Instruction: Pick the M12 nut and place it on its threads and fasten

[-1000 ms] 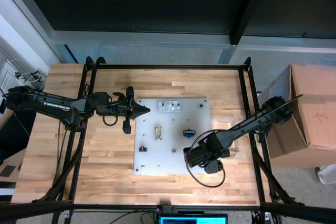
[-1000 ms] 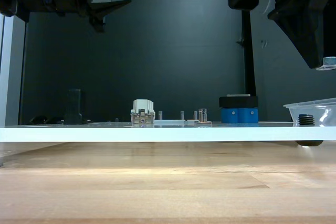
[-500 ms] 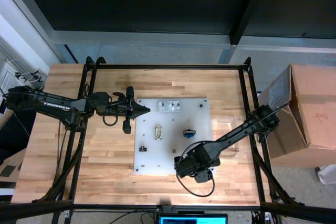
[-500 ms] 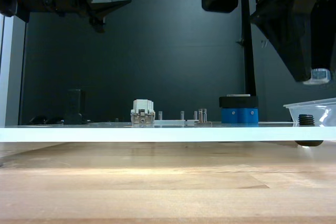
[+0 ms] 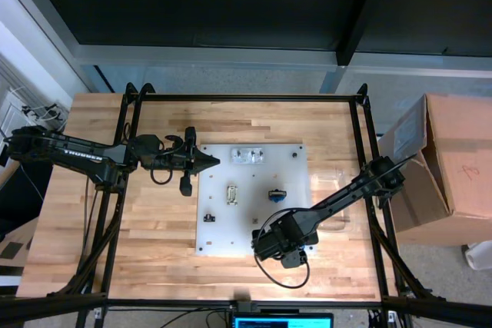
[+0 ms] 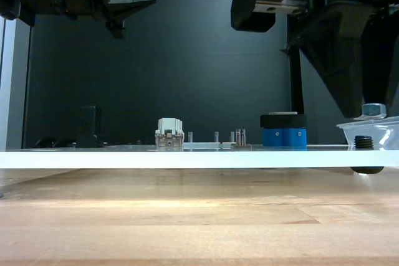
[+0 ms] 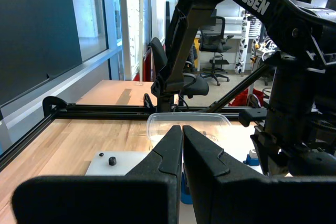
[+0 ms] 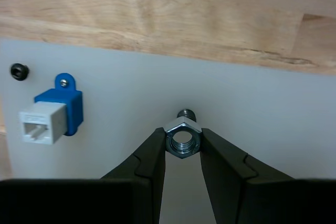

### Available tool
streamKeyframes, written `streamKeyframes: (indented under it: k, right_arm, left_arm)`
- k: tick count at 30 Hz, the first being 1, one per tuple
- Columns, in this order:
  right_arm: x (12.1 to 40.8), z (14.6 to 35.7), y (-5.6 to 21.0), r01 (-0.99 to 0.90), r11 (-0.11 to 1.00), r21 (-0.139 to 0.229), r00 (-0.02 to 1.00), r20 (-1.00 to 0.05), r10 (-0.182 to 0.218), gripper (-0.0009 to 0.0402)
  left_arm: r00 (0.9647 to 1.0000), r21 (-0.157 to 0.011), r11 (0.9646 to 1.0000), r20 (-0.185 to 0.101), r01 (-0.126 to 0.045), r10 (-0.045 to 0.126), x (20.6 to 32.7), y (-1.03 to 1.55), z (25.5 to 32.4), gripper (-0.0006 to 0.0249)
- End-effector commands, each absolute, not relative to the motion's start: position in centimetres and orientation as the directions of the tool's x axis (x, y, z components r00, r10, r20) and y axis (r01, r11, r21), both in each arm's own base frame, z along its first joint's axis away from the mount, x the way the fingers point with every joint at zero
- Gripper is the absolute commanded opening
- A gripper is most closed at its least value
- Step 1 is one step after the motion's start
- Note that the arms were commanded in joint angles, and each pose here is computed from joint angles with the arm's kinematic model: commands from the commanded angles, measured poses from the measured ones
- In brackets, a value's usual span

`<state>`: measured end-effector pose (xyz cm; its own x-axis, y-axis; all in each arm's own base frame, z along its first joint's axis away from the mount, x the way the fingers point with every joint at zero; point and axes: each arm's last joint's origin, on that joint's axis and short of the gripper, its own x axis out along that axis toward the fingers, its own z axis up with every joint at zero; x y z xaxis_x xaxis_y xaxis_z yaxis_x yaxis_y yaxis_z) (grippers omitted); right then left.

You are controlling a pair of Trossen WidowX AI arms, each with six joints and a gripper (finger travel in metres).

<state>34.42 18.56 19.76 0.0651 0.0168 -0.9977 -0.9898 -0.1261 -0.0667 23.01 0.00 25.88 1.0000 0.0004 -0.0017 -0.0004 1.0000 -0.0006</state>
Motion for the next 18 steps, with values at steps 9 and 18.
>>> streamKeyframes:
  k: [9, 18]
  right_arm:
    - [34.68, 19.23, 18.48, -0.99, -0.122, -0.071, 0.069, -0.997, 0.02, 0.002]
    - [34.64, 18.89, 18.5, -0.99, -0.12, -0.071, 0.068, -0.997, 0.029, 0.002]
  left_arm:
    - [1.0, -0.001, 1.0, -0.001, 0.0, 0.0, 23.01, 0.0, 25.89, 0.0]
    - [1.0, -0.001, 1.0, -0.001, 0.0, 0.0, 23.02, 0.0, 25.89, 0.0]
